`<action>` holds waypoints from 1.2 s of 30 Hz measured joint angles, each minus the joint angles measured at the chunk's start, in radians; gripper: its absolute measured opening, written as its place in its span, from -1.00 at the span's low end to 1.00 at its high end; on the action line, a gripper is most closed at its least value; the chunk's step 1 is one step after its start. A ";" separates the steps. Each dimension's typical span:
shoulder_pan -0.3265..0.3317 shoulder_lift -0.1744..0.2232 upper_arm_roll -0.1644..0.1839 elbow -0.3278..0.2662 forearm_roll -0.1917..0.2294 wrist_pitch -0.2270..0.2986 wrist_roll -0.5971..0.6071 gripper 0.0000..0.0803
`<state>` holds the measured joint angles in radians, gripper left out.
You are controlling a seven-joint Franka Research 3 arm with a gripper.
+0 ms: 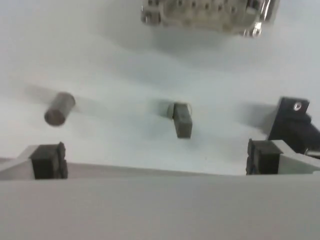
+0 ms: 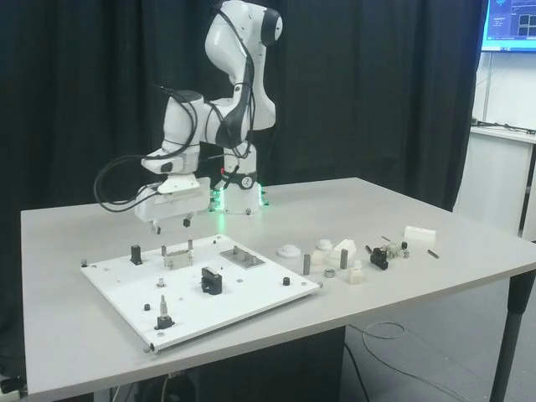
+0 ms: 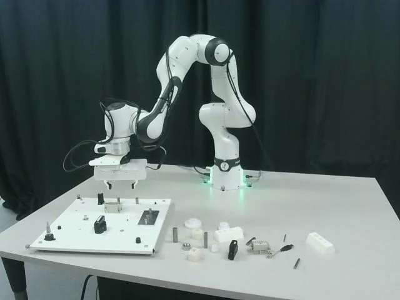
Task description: Remove square peg 3.
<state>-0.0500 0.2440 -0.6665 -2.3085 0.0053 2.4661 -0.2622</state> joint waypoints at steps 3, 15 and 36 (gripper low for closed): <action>-0.016 0.004 0.000 -0.013 0.013 0.017 -0.021 0.99; -0.041 0.024 0.000 -0.057 0.055 0.091 -0.061 0.99; -0.041 0.058 0.001 -0.070 0.264 0.150 -0.231 0.99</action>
